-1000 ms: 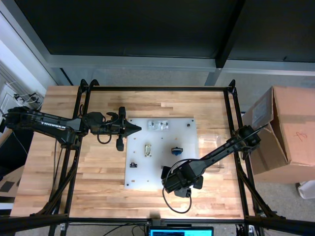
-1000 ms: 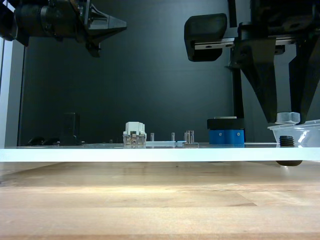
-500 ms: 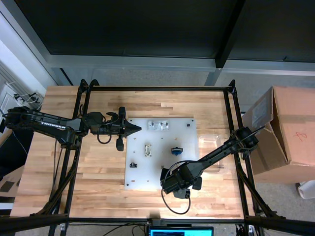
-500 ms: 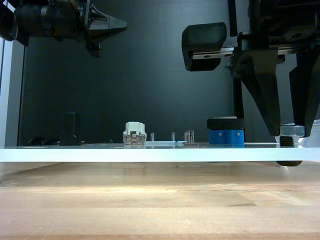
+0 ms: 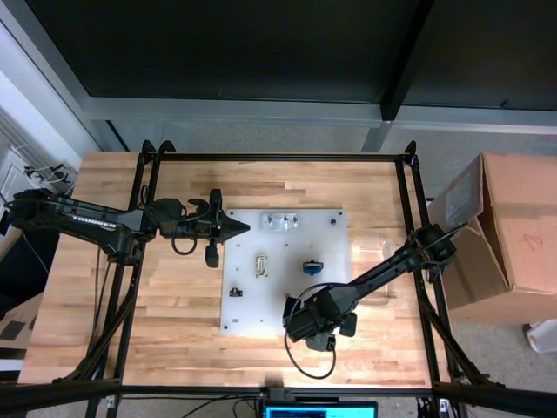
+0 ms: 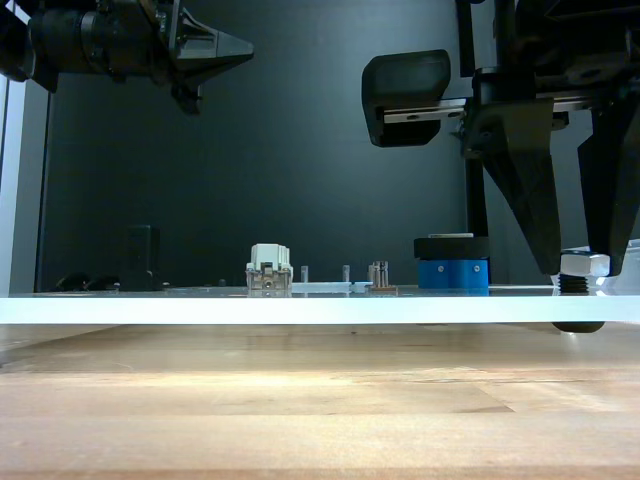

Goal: Pick the M12 nut and place it on its threads and fasten

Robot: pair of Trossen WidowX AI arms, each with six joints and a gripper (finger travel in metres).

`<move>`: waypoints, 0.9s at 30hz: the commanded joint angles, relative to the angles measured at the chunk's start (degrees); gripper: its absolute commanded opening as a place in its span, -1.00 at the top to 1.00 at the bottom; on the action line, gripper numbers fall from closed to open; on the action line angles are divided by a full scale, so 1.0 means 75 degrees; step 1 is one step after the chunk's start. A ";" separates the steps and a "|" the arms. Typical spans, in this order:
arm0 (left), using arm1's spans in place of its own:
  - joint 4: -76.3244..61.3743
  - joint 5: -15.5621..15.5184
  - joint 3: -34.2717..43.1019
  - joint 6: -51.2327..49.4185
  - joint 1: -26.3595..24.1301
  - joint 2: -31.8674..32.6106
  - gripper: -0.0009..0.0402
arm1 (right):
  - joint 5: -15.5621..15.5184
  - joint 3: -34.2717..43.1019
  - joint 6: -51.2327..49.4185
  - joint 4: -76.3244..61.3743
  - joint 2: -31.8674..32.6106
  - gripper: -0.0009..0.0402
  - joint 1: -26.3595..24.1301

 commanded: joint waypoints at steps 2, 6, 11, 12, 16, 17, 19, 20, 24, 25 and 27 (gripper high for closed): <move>0.0006 0.0003 0.0000 0.0003 0.0000 0.0000 0.96 | 0.0006 -0.0020 0.0012 -0.0070 -0.0041 0.96 -0.0055; 0.0003 0.0003 0.0000 0.0003 0.0000 0.0000 0.96 | 0.0003 -0.0032 0.0015 -0.0079 -0.0082 0.96 -0.0079; 0.0006 0.0003 0.0000 0.0003 0.0000 0.0000 0.96 | -0.0009 -0.0070 0.0082 0.0000 -0.0082 0.96 -0.0105; 0.0006 0.0003 0.0000 0.0003 0.0003 0.0000 0.96 | -0.0009 -0.0099 0.0128 0.0047 -0.0082 0.96 -0.0111; 0.0003 0.0003 0.0000 0.0003 0.0000 0.0000 0.96 | 0.0000 -0.0239 0.0670 0.0233 -0.0082 0.96 -0.0117; 0.0003 0.0003 0.0000 0.0003 0.0003 0.0000 0.96 | 0.0003 -0.0277 0.0758 0.0268 -0.0082 0.96 -0.0114; 0.0006 0.0003 0.0000 0.0003 0.0000 0.0000 0.96 | 0.0003 -0.0286 0.0985 0.0268 -0.0087 0.96 -0.0114; 0.0009 0.0003 0.0000 0.0003 0.0000 0.0000 0.96 | 0.0009 -0.0286 0.1099 0.0271 -0.0093 0.96 -0.0114; 0.0006 0.0003 0.0000 0.0003 0.0003 0.0000 0.96 | 0.0006 -0.0286 0.1661 0.0265 -0.0093 0.96 -0.0114; 0.0006 0.0003 0.0000 0.0003 0.0003 0.0000 0.96 | 0.0006 -0.0286 0.1871 0.0262 -0.0093 0.96 -0.0114; 0.0006 0.0003 0.0000 0.0003 0.0000 0.0000 0.96 | 0.0012 -0.0286 0.2296 0.0242 -0.0093 0.96 -0.0114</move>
